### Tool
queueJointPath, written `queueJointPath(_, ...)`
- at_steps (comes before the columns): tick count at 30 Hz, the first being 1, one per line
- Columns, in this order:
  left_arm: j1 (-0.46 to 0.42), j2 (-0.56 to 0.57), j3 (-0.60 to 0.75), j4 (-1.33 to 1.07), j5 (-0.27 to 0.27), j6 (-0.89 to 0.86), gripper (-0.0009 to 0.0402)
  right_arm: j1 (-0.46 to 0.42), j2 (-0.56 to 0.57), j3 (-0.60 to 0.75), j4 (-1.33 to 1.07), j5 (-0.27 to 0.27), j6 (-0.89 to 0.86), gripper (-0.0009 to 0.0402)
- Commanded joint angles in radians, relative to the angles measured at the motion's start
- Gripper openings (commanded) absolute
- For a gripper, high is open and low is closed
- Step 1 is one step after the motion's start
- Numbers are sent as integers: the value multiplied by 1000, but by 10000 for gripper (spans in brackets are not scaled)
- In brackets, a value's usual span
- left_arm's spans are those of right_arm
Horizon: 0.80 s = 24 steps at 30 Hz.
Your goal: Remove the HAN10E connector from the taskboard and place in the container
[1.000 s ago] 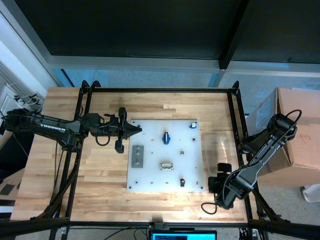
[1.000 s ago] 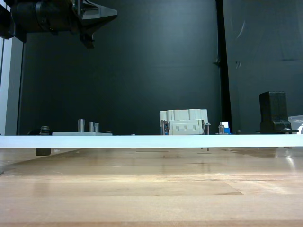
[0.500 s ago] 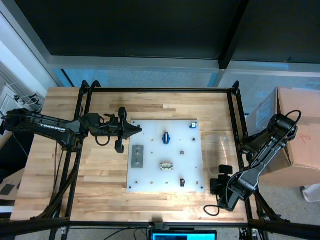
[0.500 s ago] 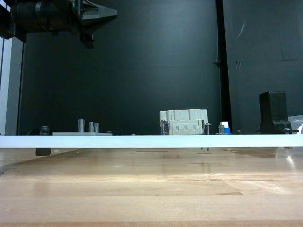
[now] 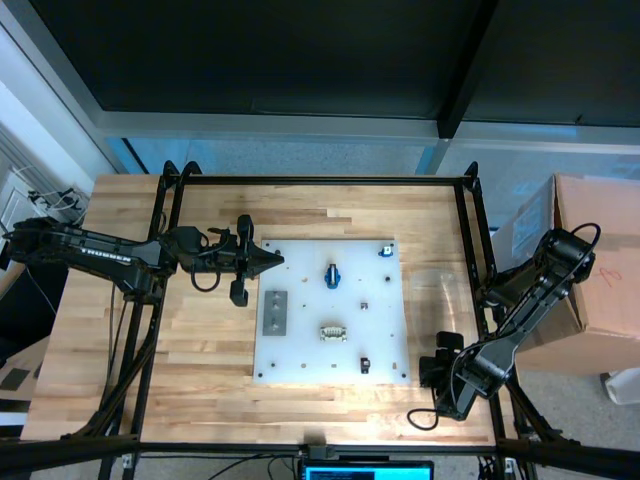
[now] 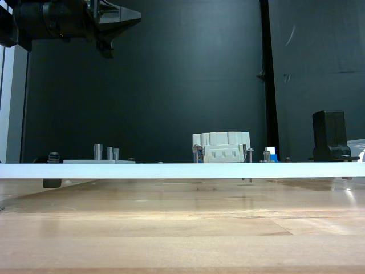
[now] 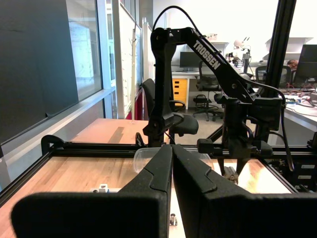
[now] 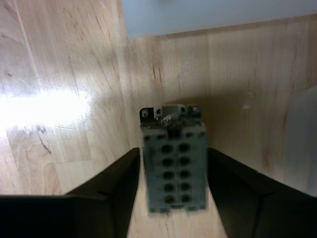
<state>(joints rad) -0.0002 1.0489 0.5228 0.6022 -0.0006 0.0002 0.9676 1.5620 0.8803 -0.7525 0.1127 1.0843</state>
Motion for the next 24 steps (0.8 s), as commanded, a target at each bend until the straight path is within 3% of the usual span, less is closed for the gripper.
queueJointPath(1, 0, 0, 0, 0, 0, 0, 0, 0, 0, 4, 2, -5, 2, 245)
queueJointPath(8, 0, 0, 0, 0, 0, 0, 0, 1, -1, 55, -31, -8, 1, 306)
queueJointPath(24, 0, 0, 0, 0, 0, 0, 0, 2, -1, 129, -160, -9, 2, 304)
